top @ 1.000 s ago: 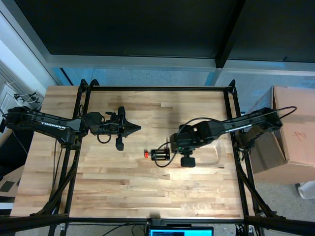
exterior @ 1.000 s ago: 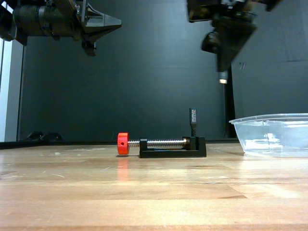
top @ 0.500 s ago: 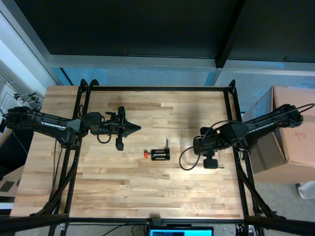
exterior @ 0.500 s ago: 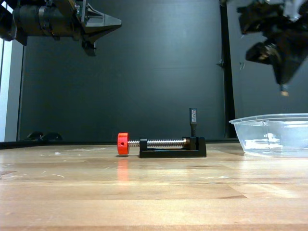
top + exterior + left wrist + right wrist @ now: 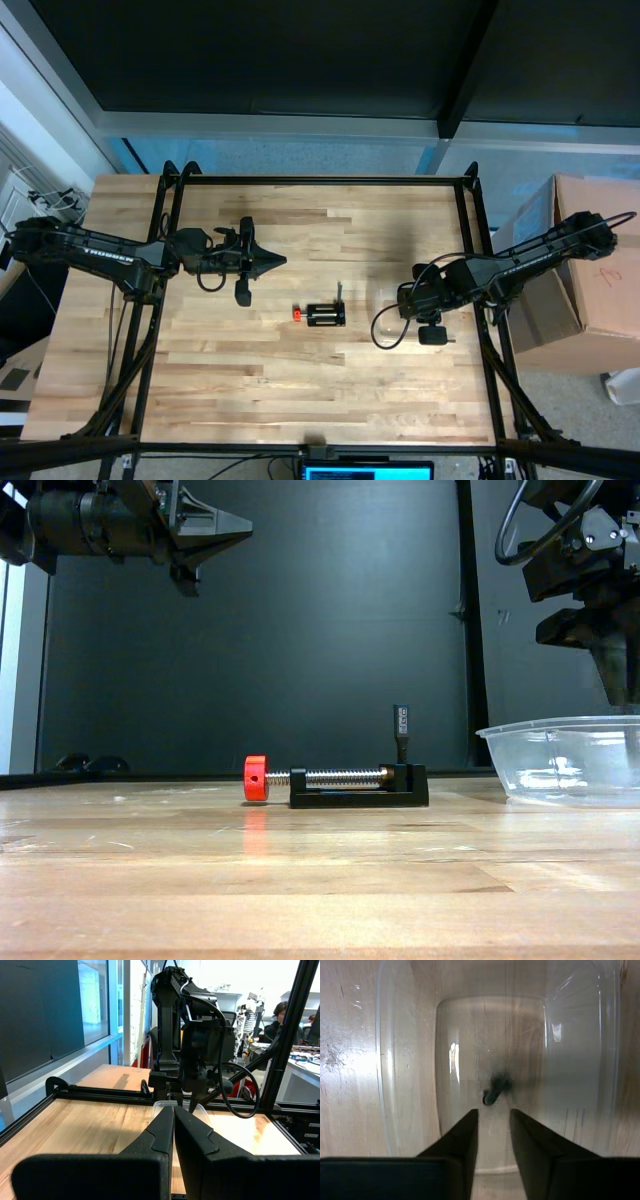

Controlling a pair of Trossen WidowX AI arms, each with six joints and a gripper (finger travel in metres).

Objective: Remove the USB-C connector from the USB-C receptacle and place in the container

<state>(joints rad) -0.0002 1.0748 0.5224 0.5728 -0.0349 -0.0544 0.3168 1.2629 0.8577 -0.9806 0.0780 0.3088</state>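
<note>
The USB-C connector (image 5: pixel 495 1087) shows as a small dark shape inside the container (image 5: pixel 382 1060), over its clear floor and clear of both its seat and any fingers. It is blurred, so I cannot tell whether it is lying flat. As far as its long axis can be read, it slants across the line of the jaws.

Directly above it hangs the right gripper (image 5: pixel 493 1120), pointing down into the tub with its jaws parted a modest way and nothing between them. The connector lies straight ahead of that gap (this is the relation that matters). Any next move, in my judgement, is only a clean lift away.

From above, the container sits at about 3 o'clock from the clamp (image 5: pixel 325 315), which stands on the table (image 5: pixel 250 370). The clamp holds the USB-C receptacle (image 5: pixel 401 725) upright with no plug in it.

The left gripper (image 5: pixel 265 261) hovers high at about 10 o'clock from the clamp, well apart from the container. Its jaws are pressed together on nothing, and it is far the more distant arm.
</note>
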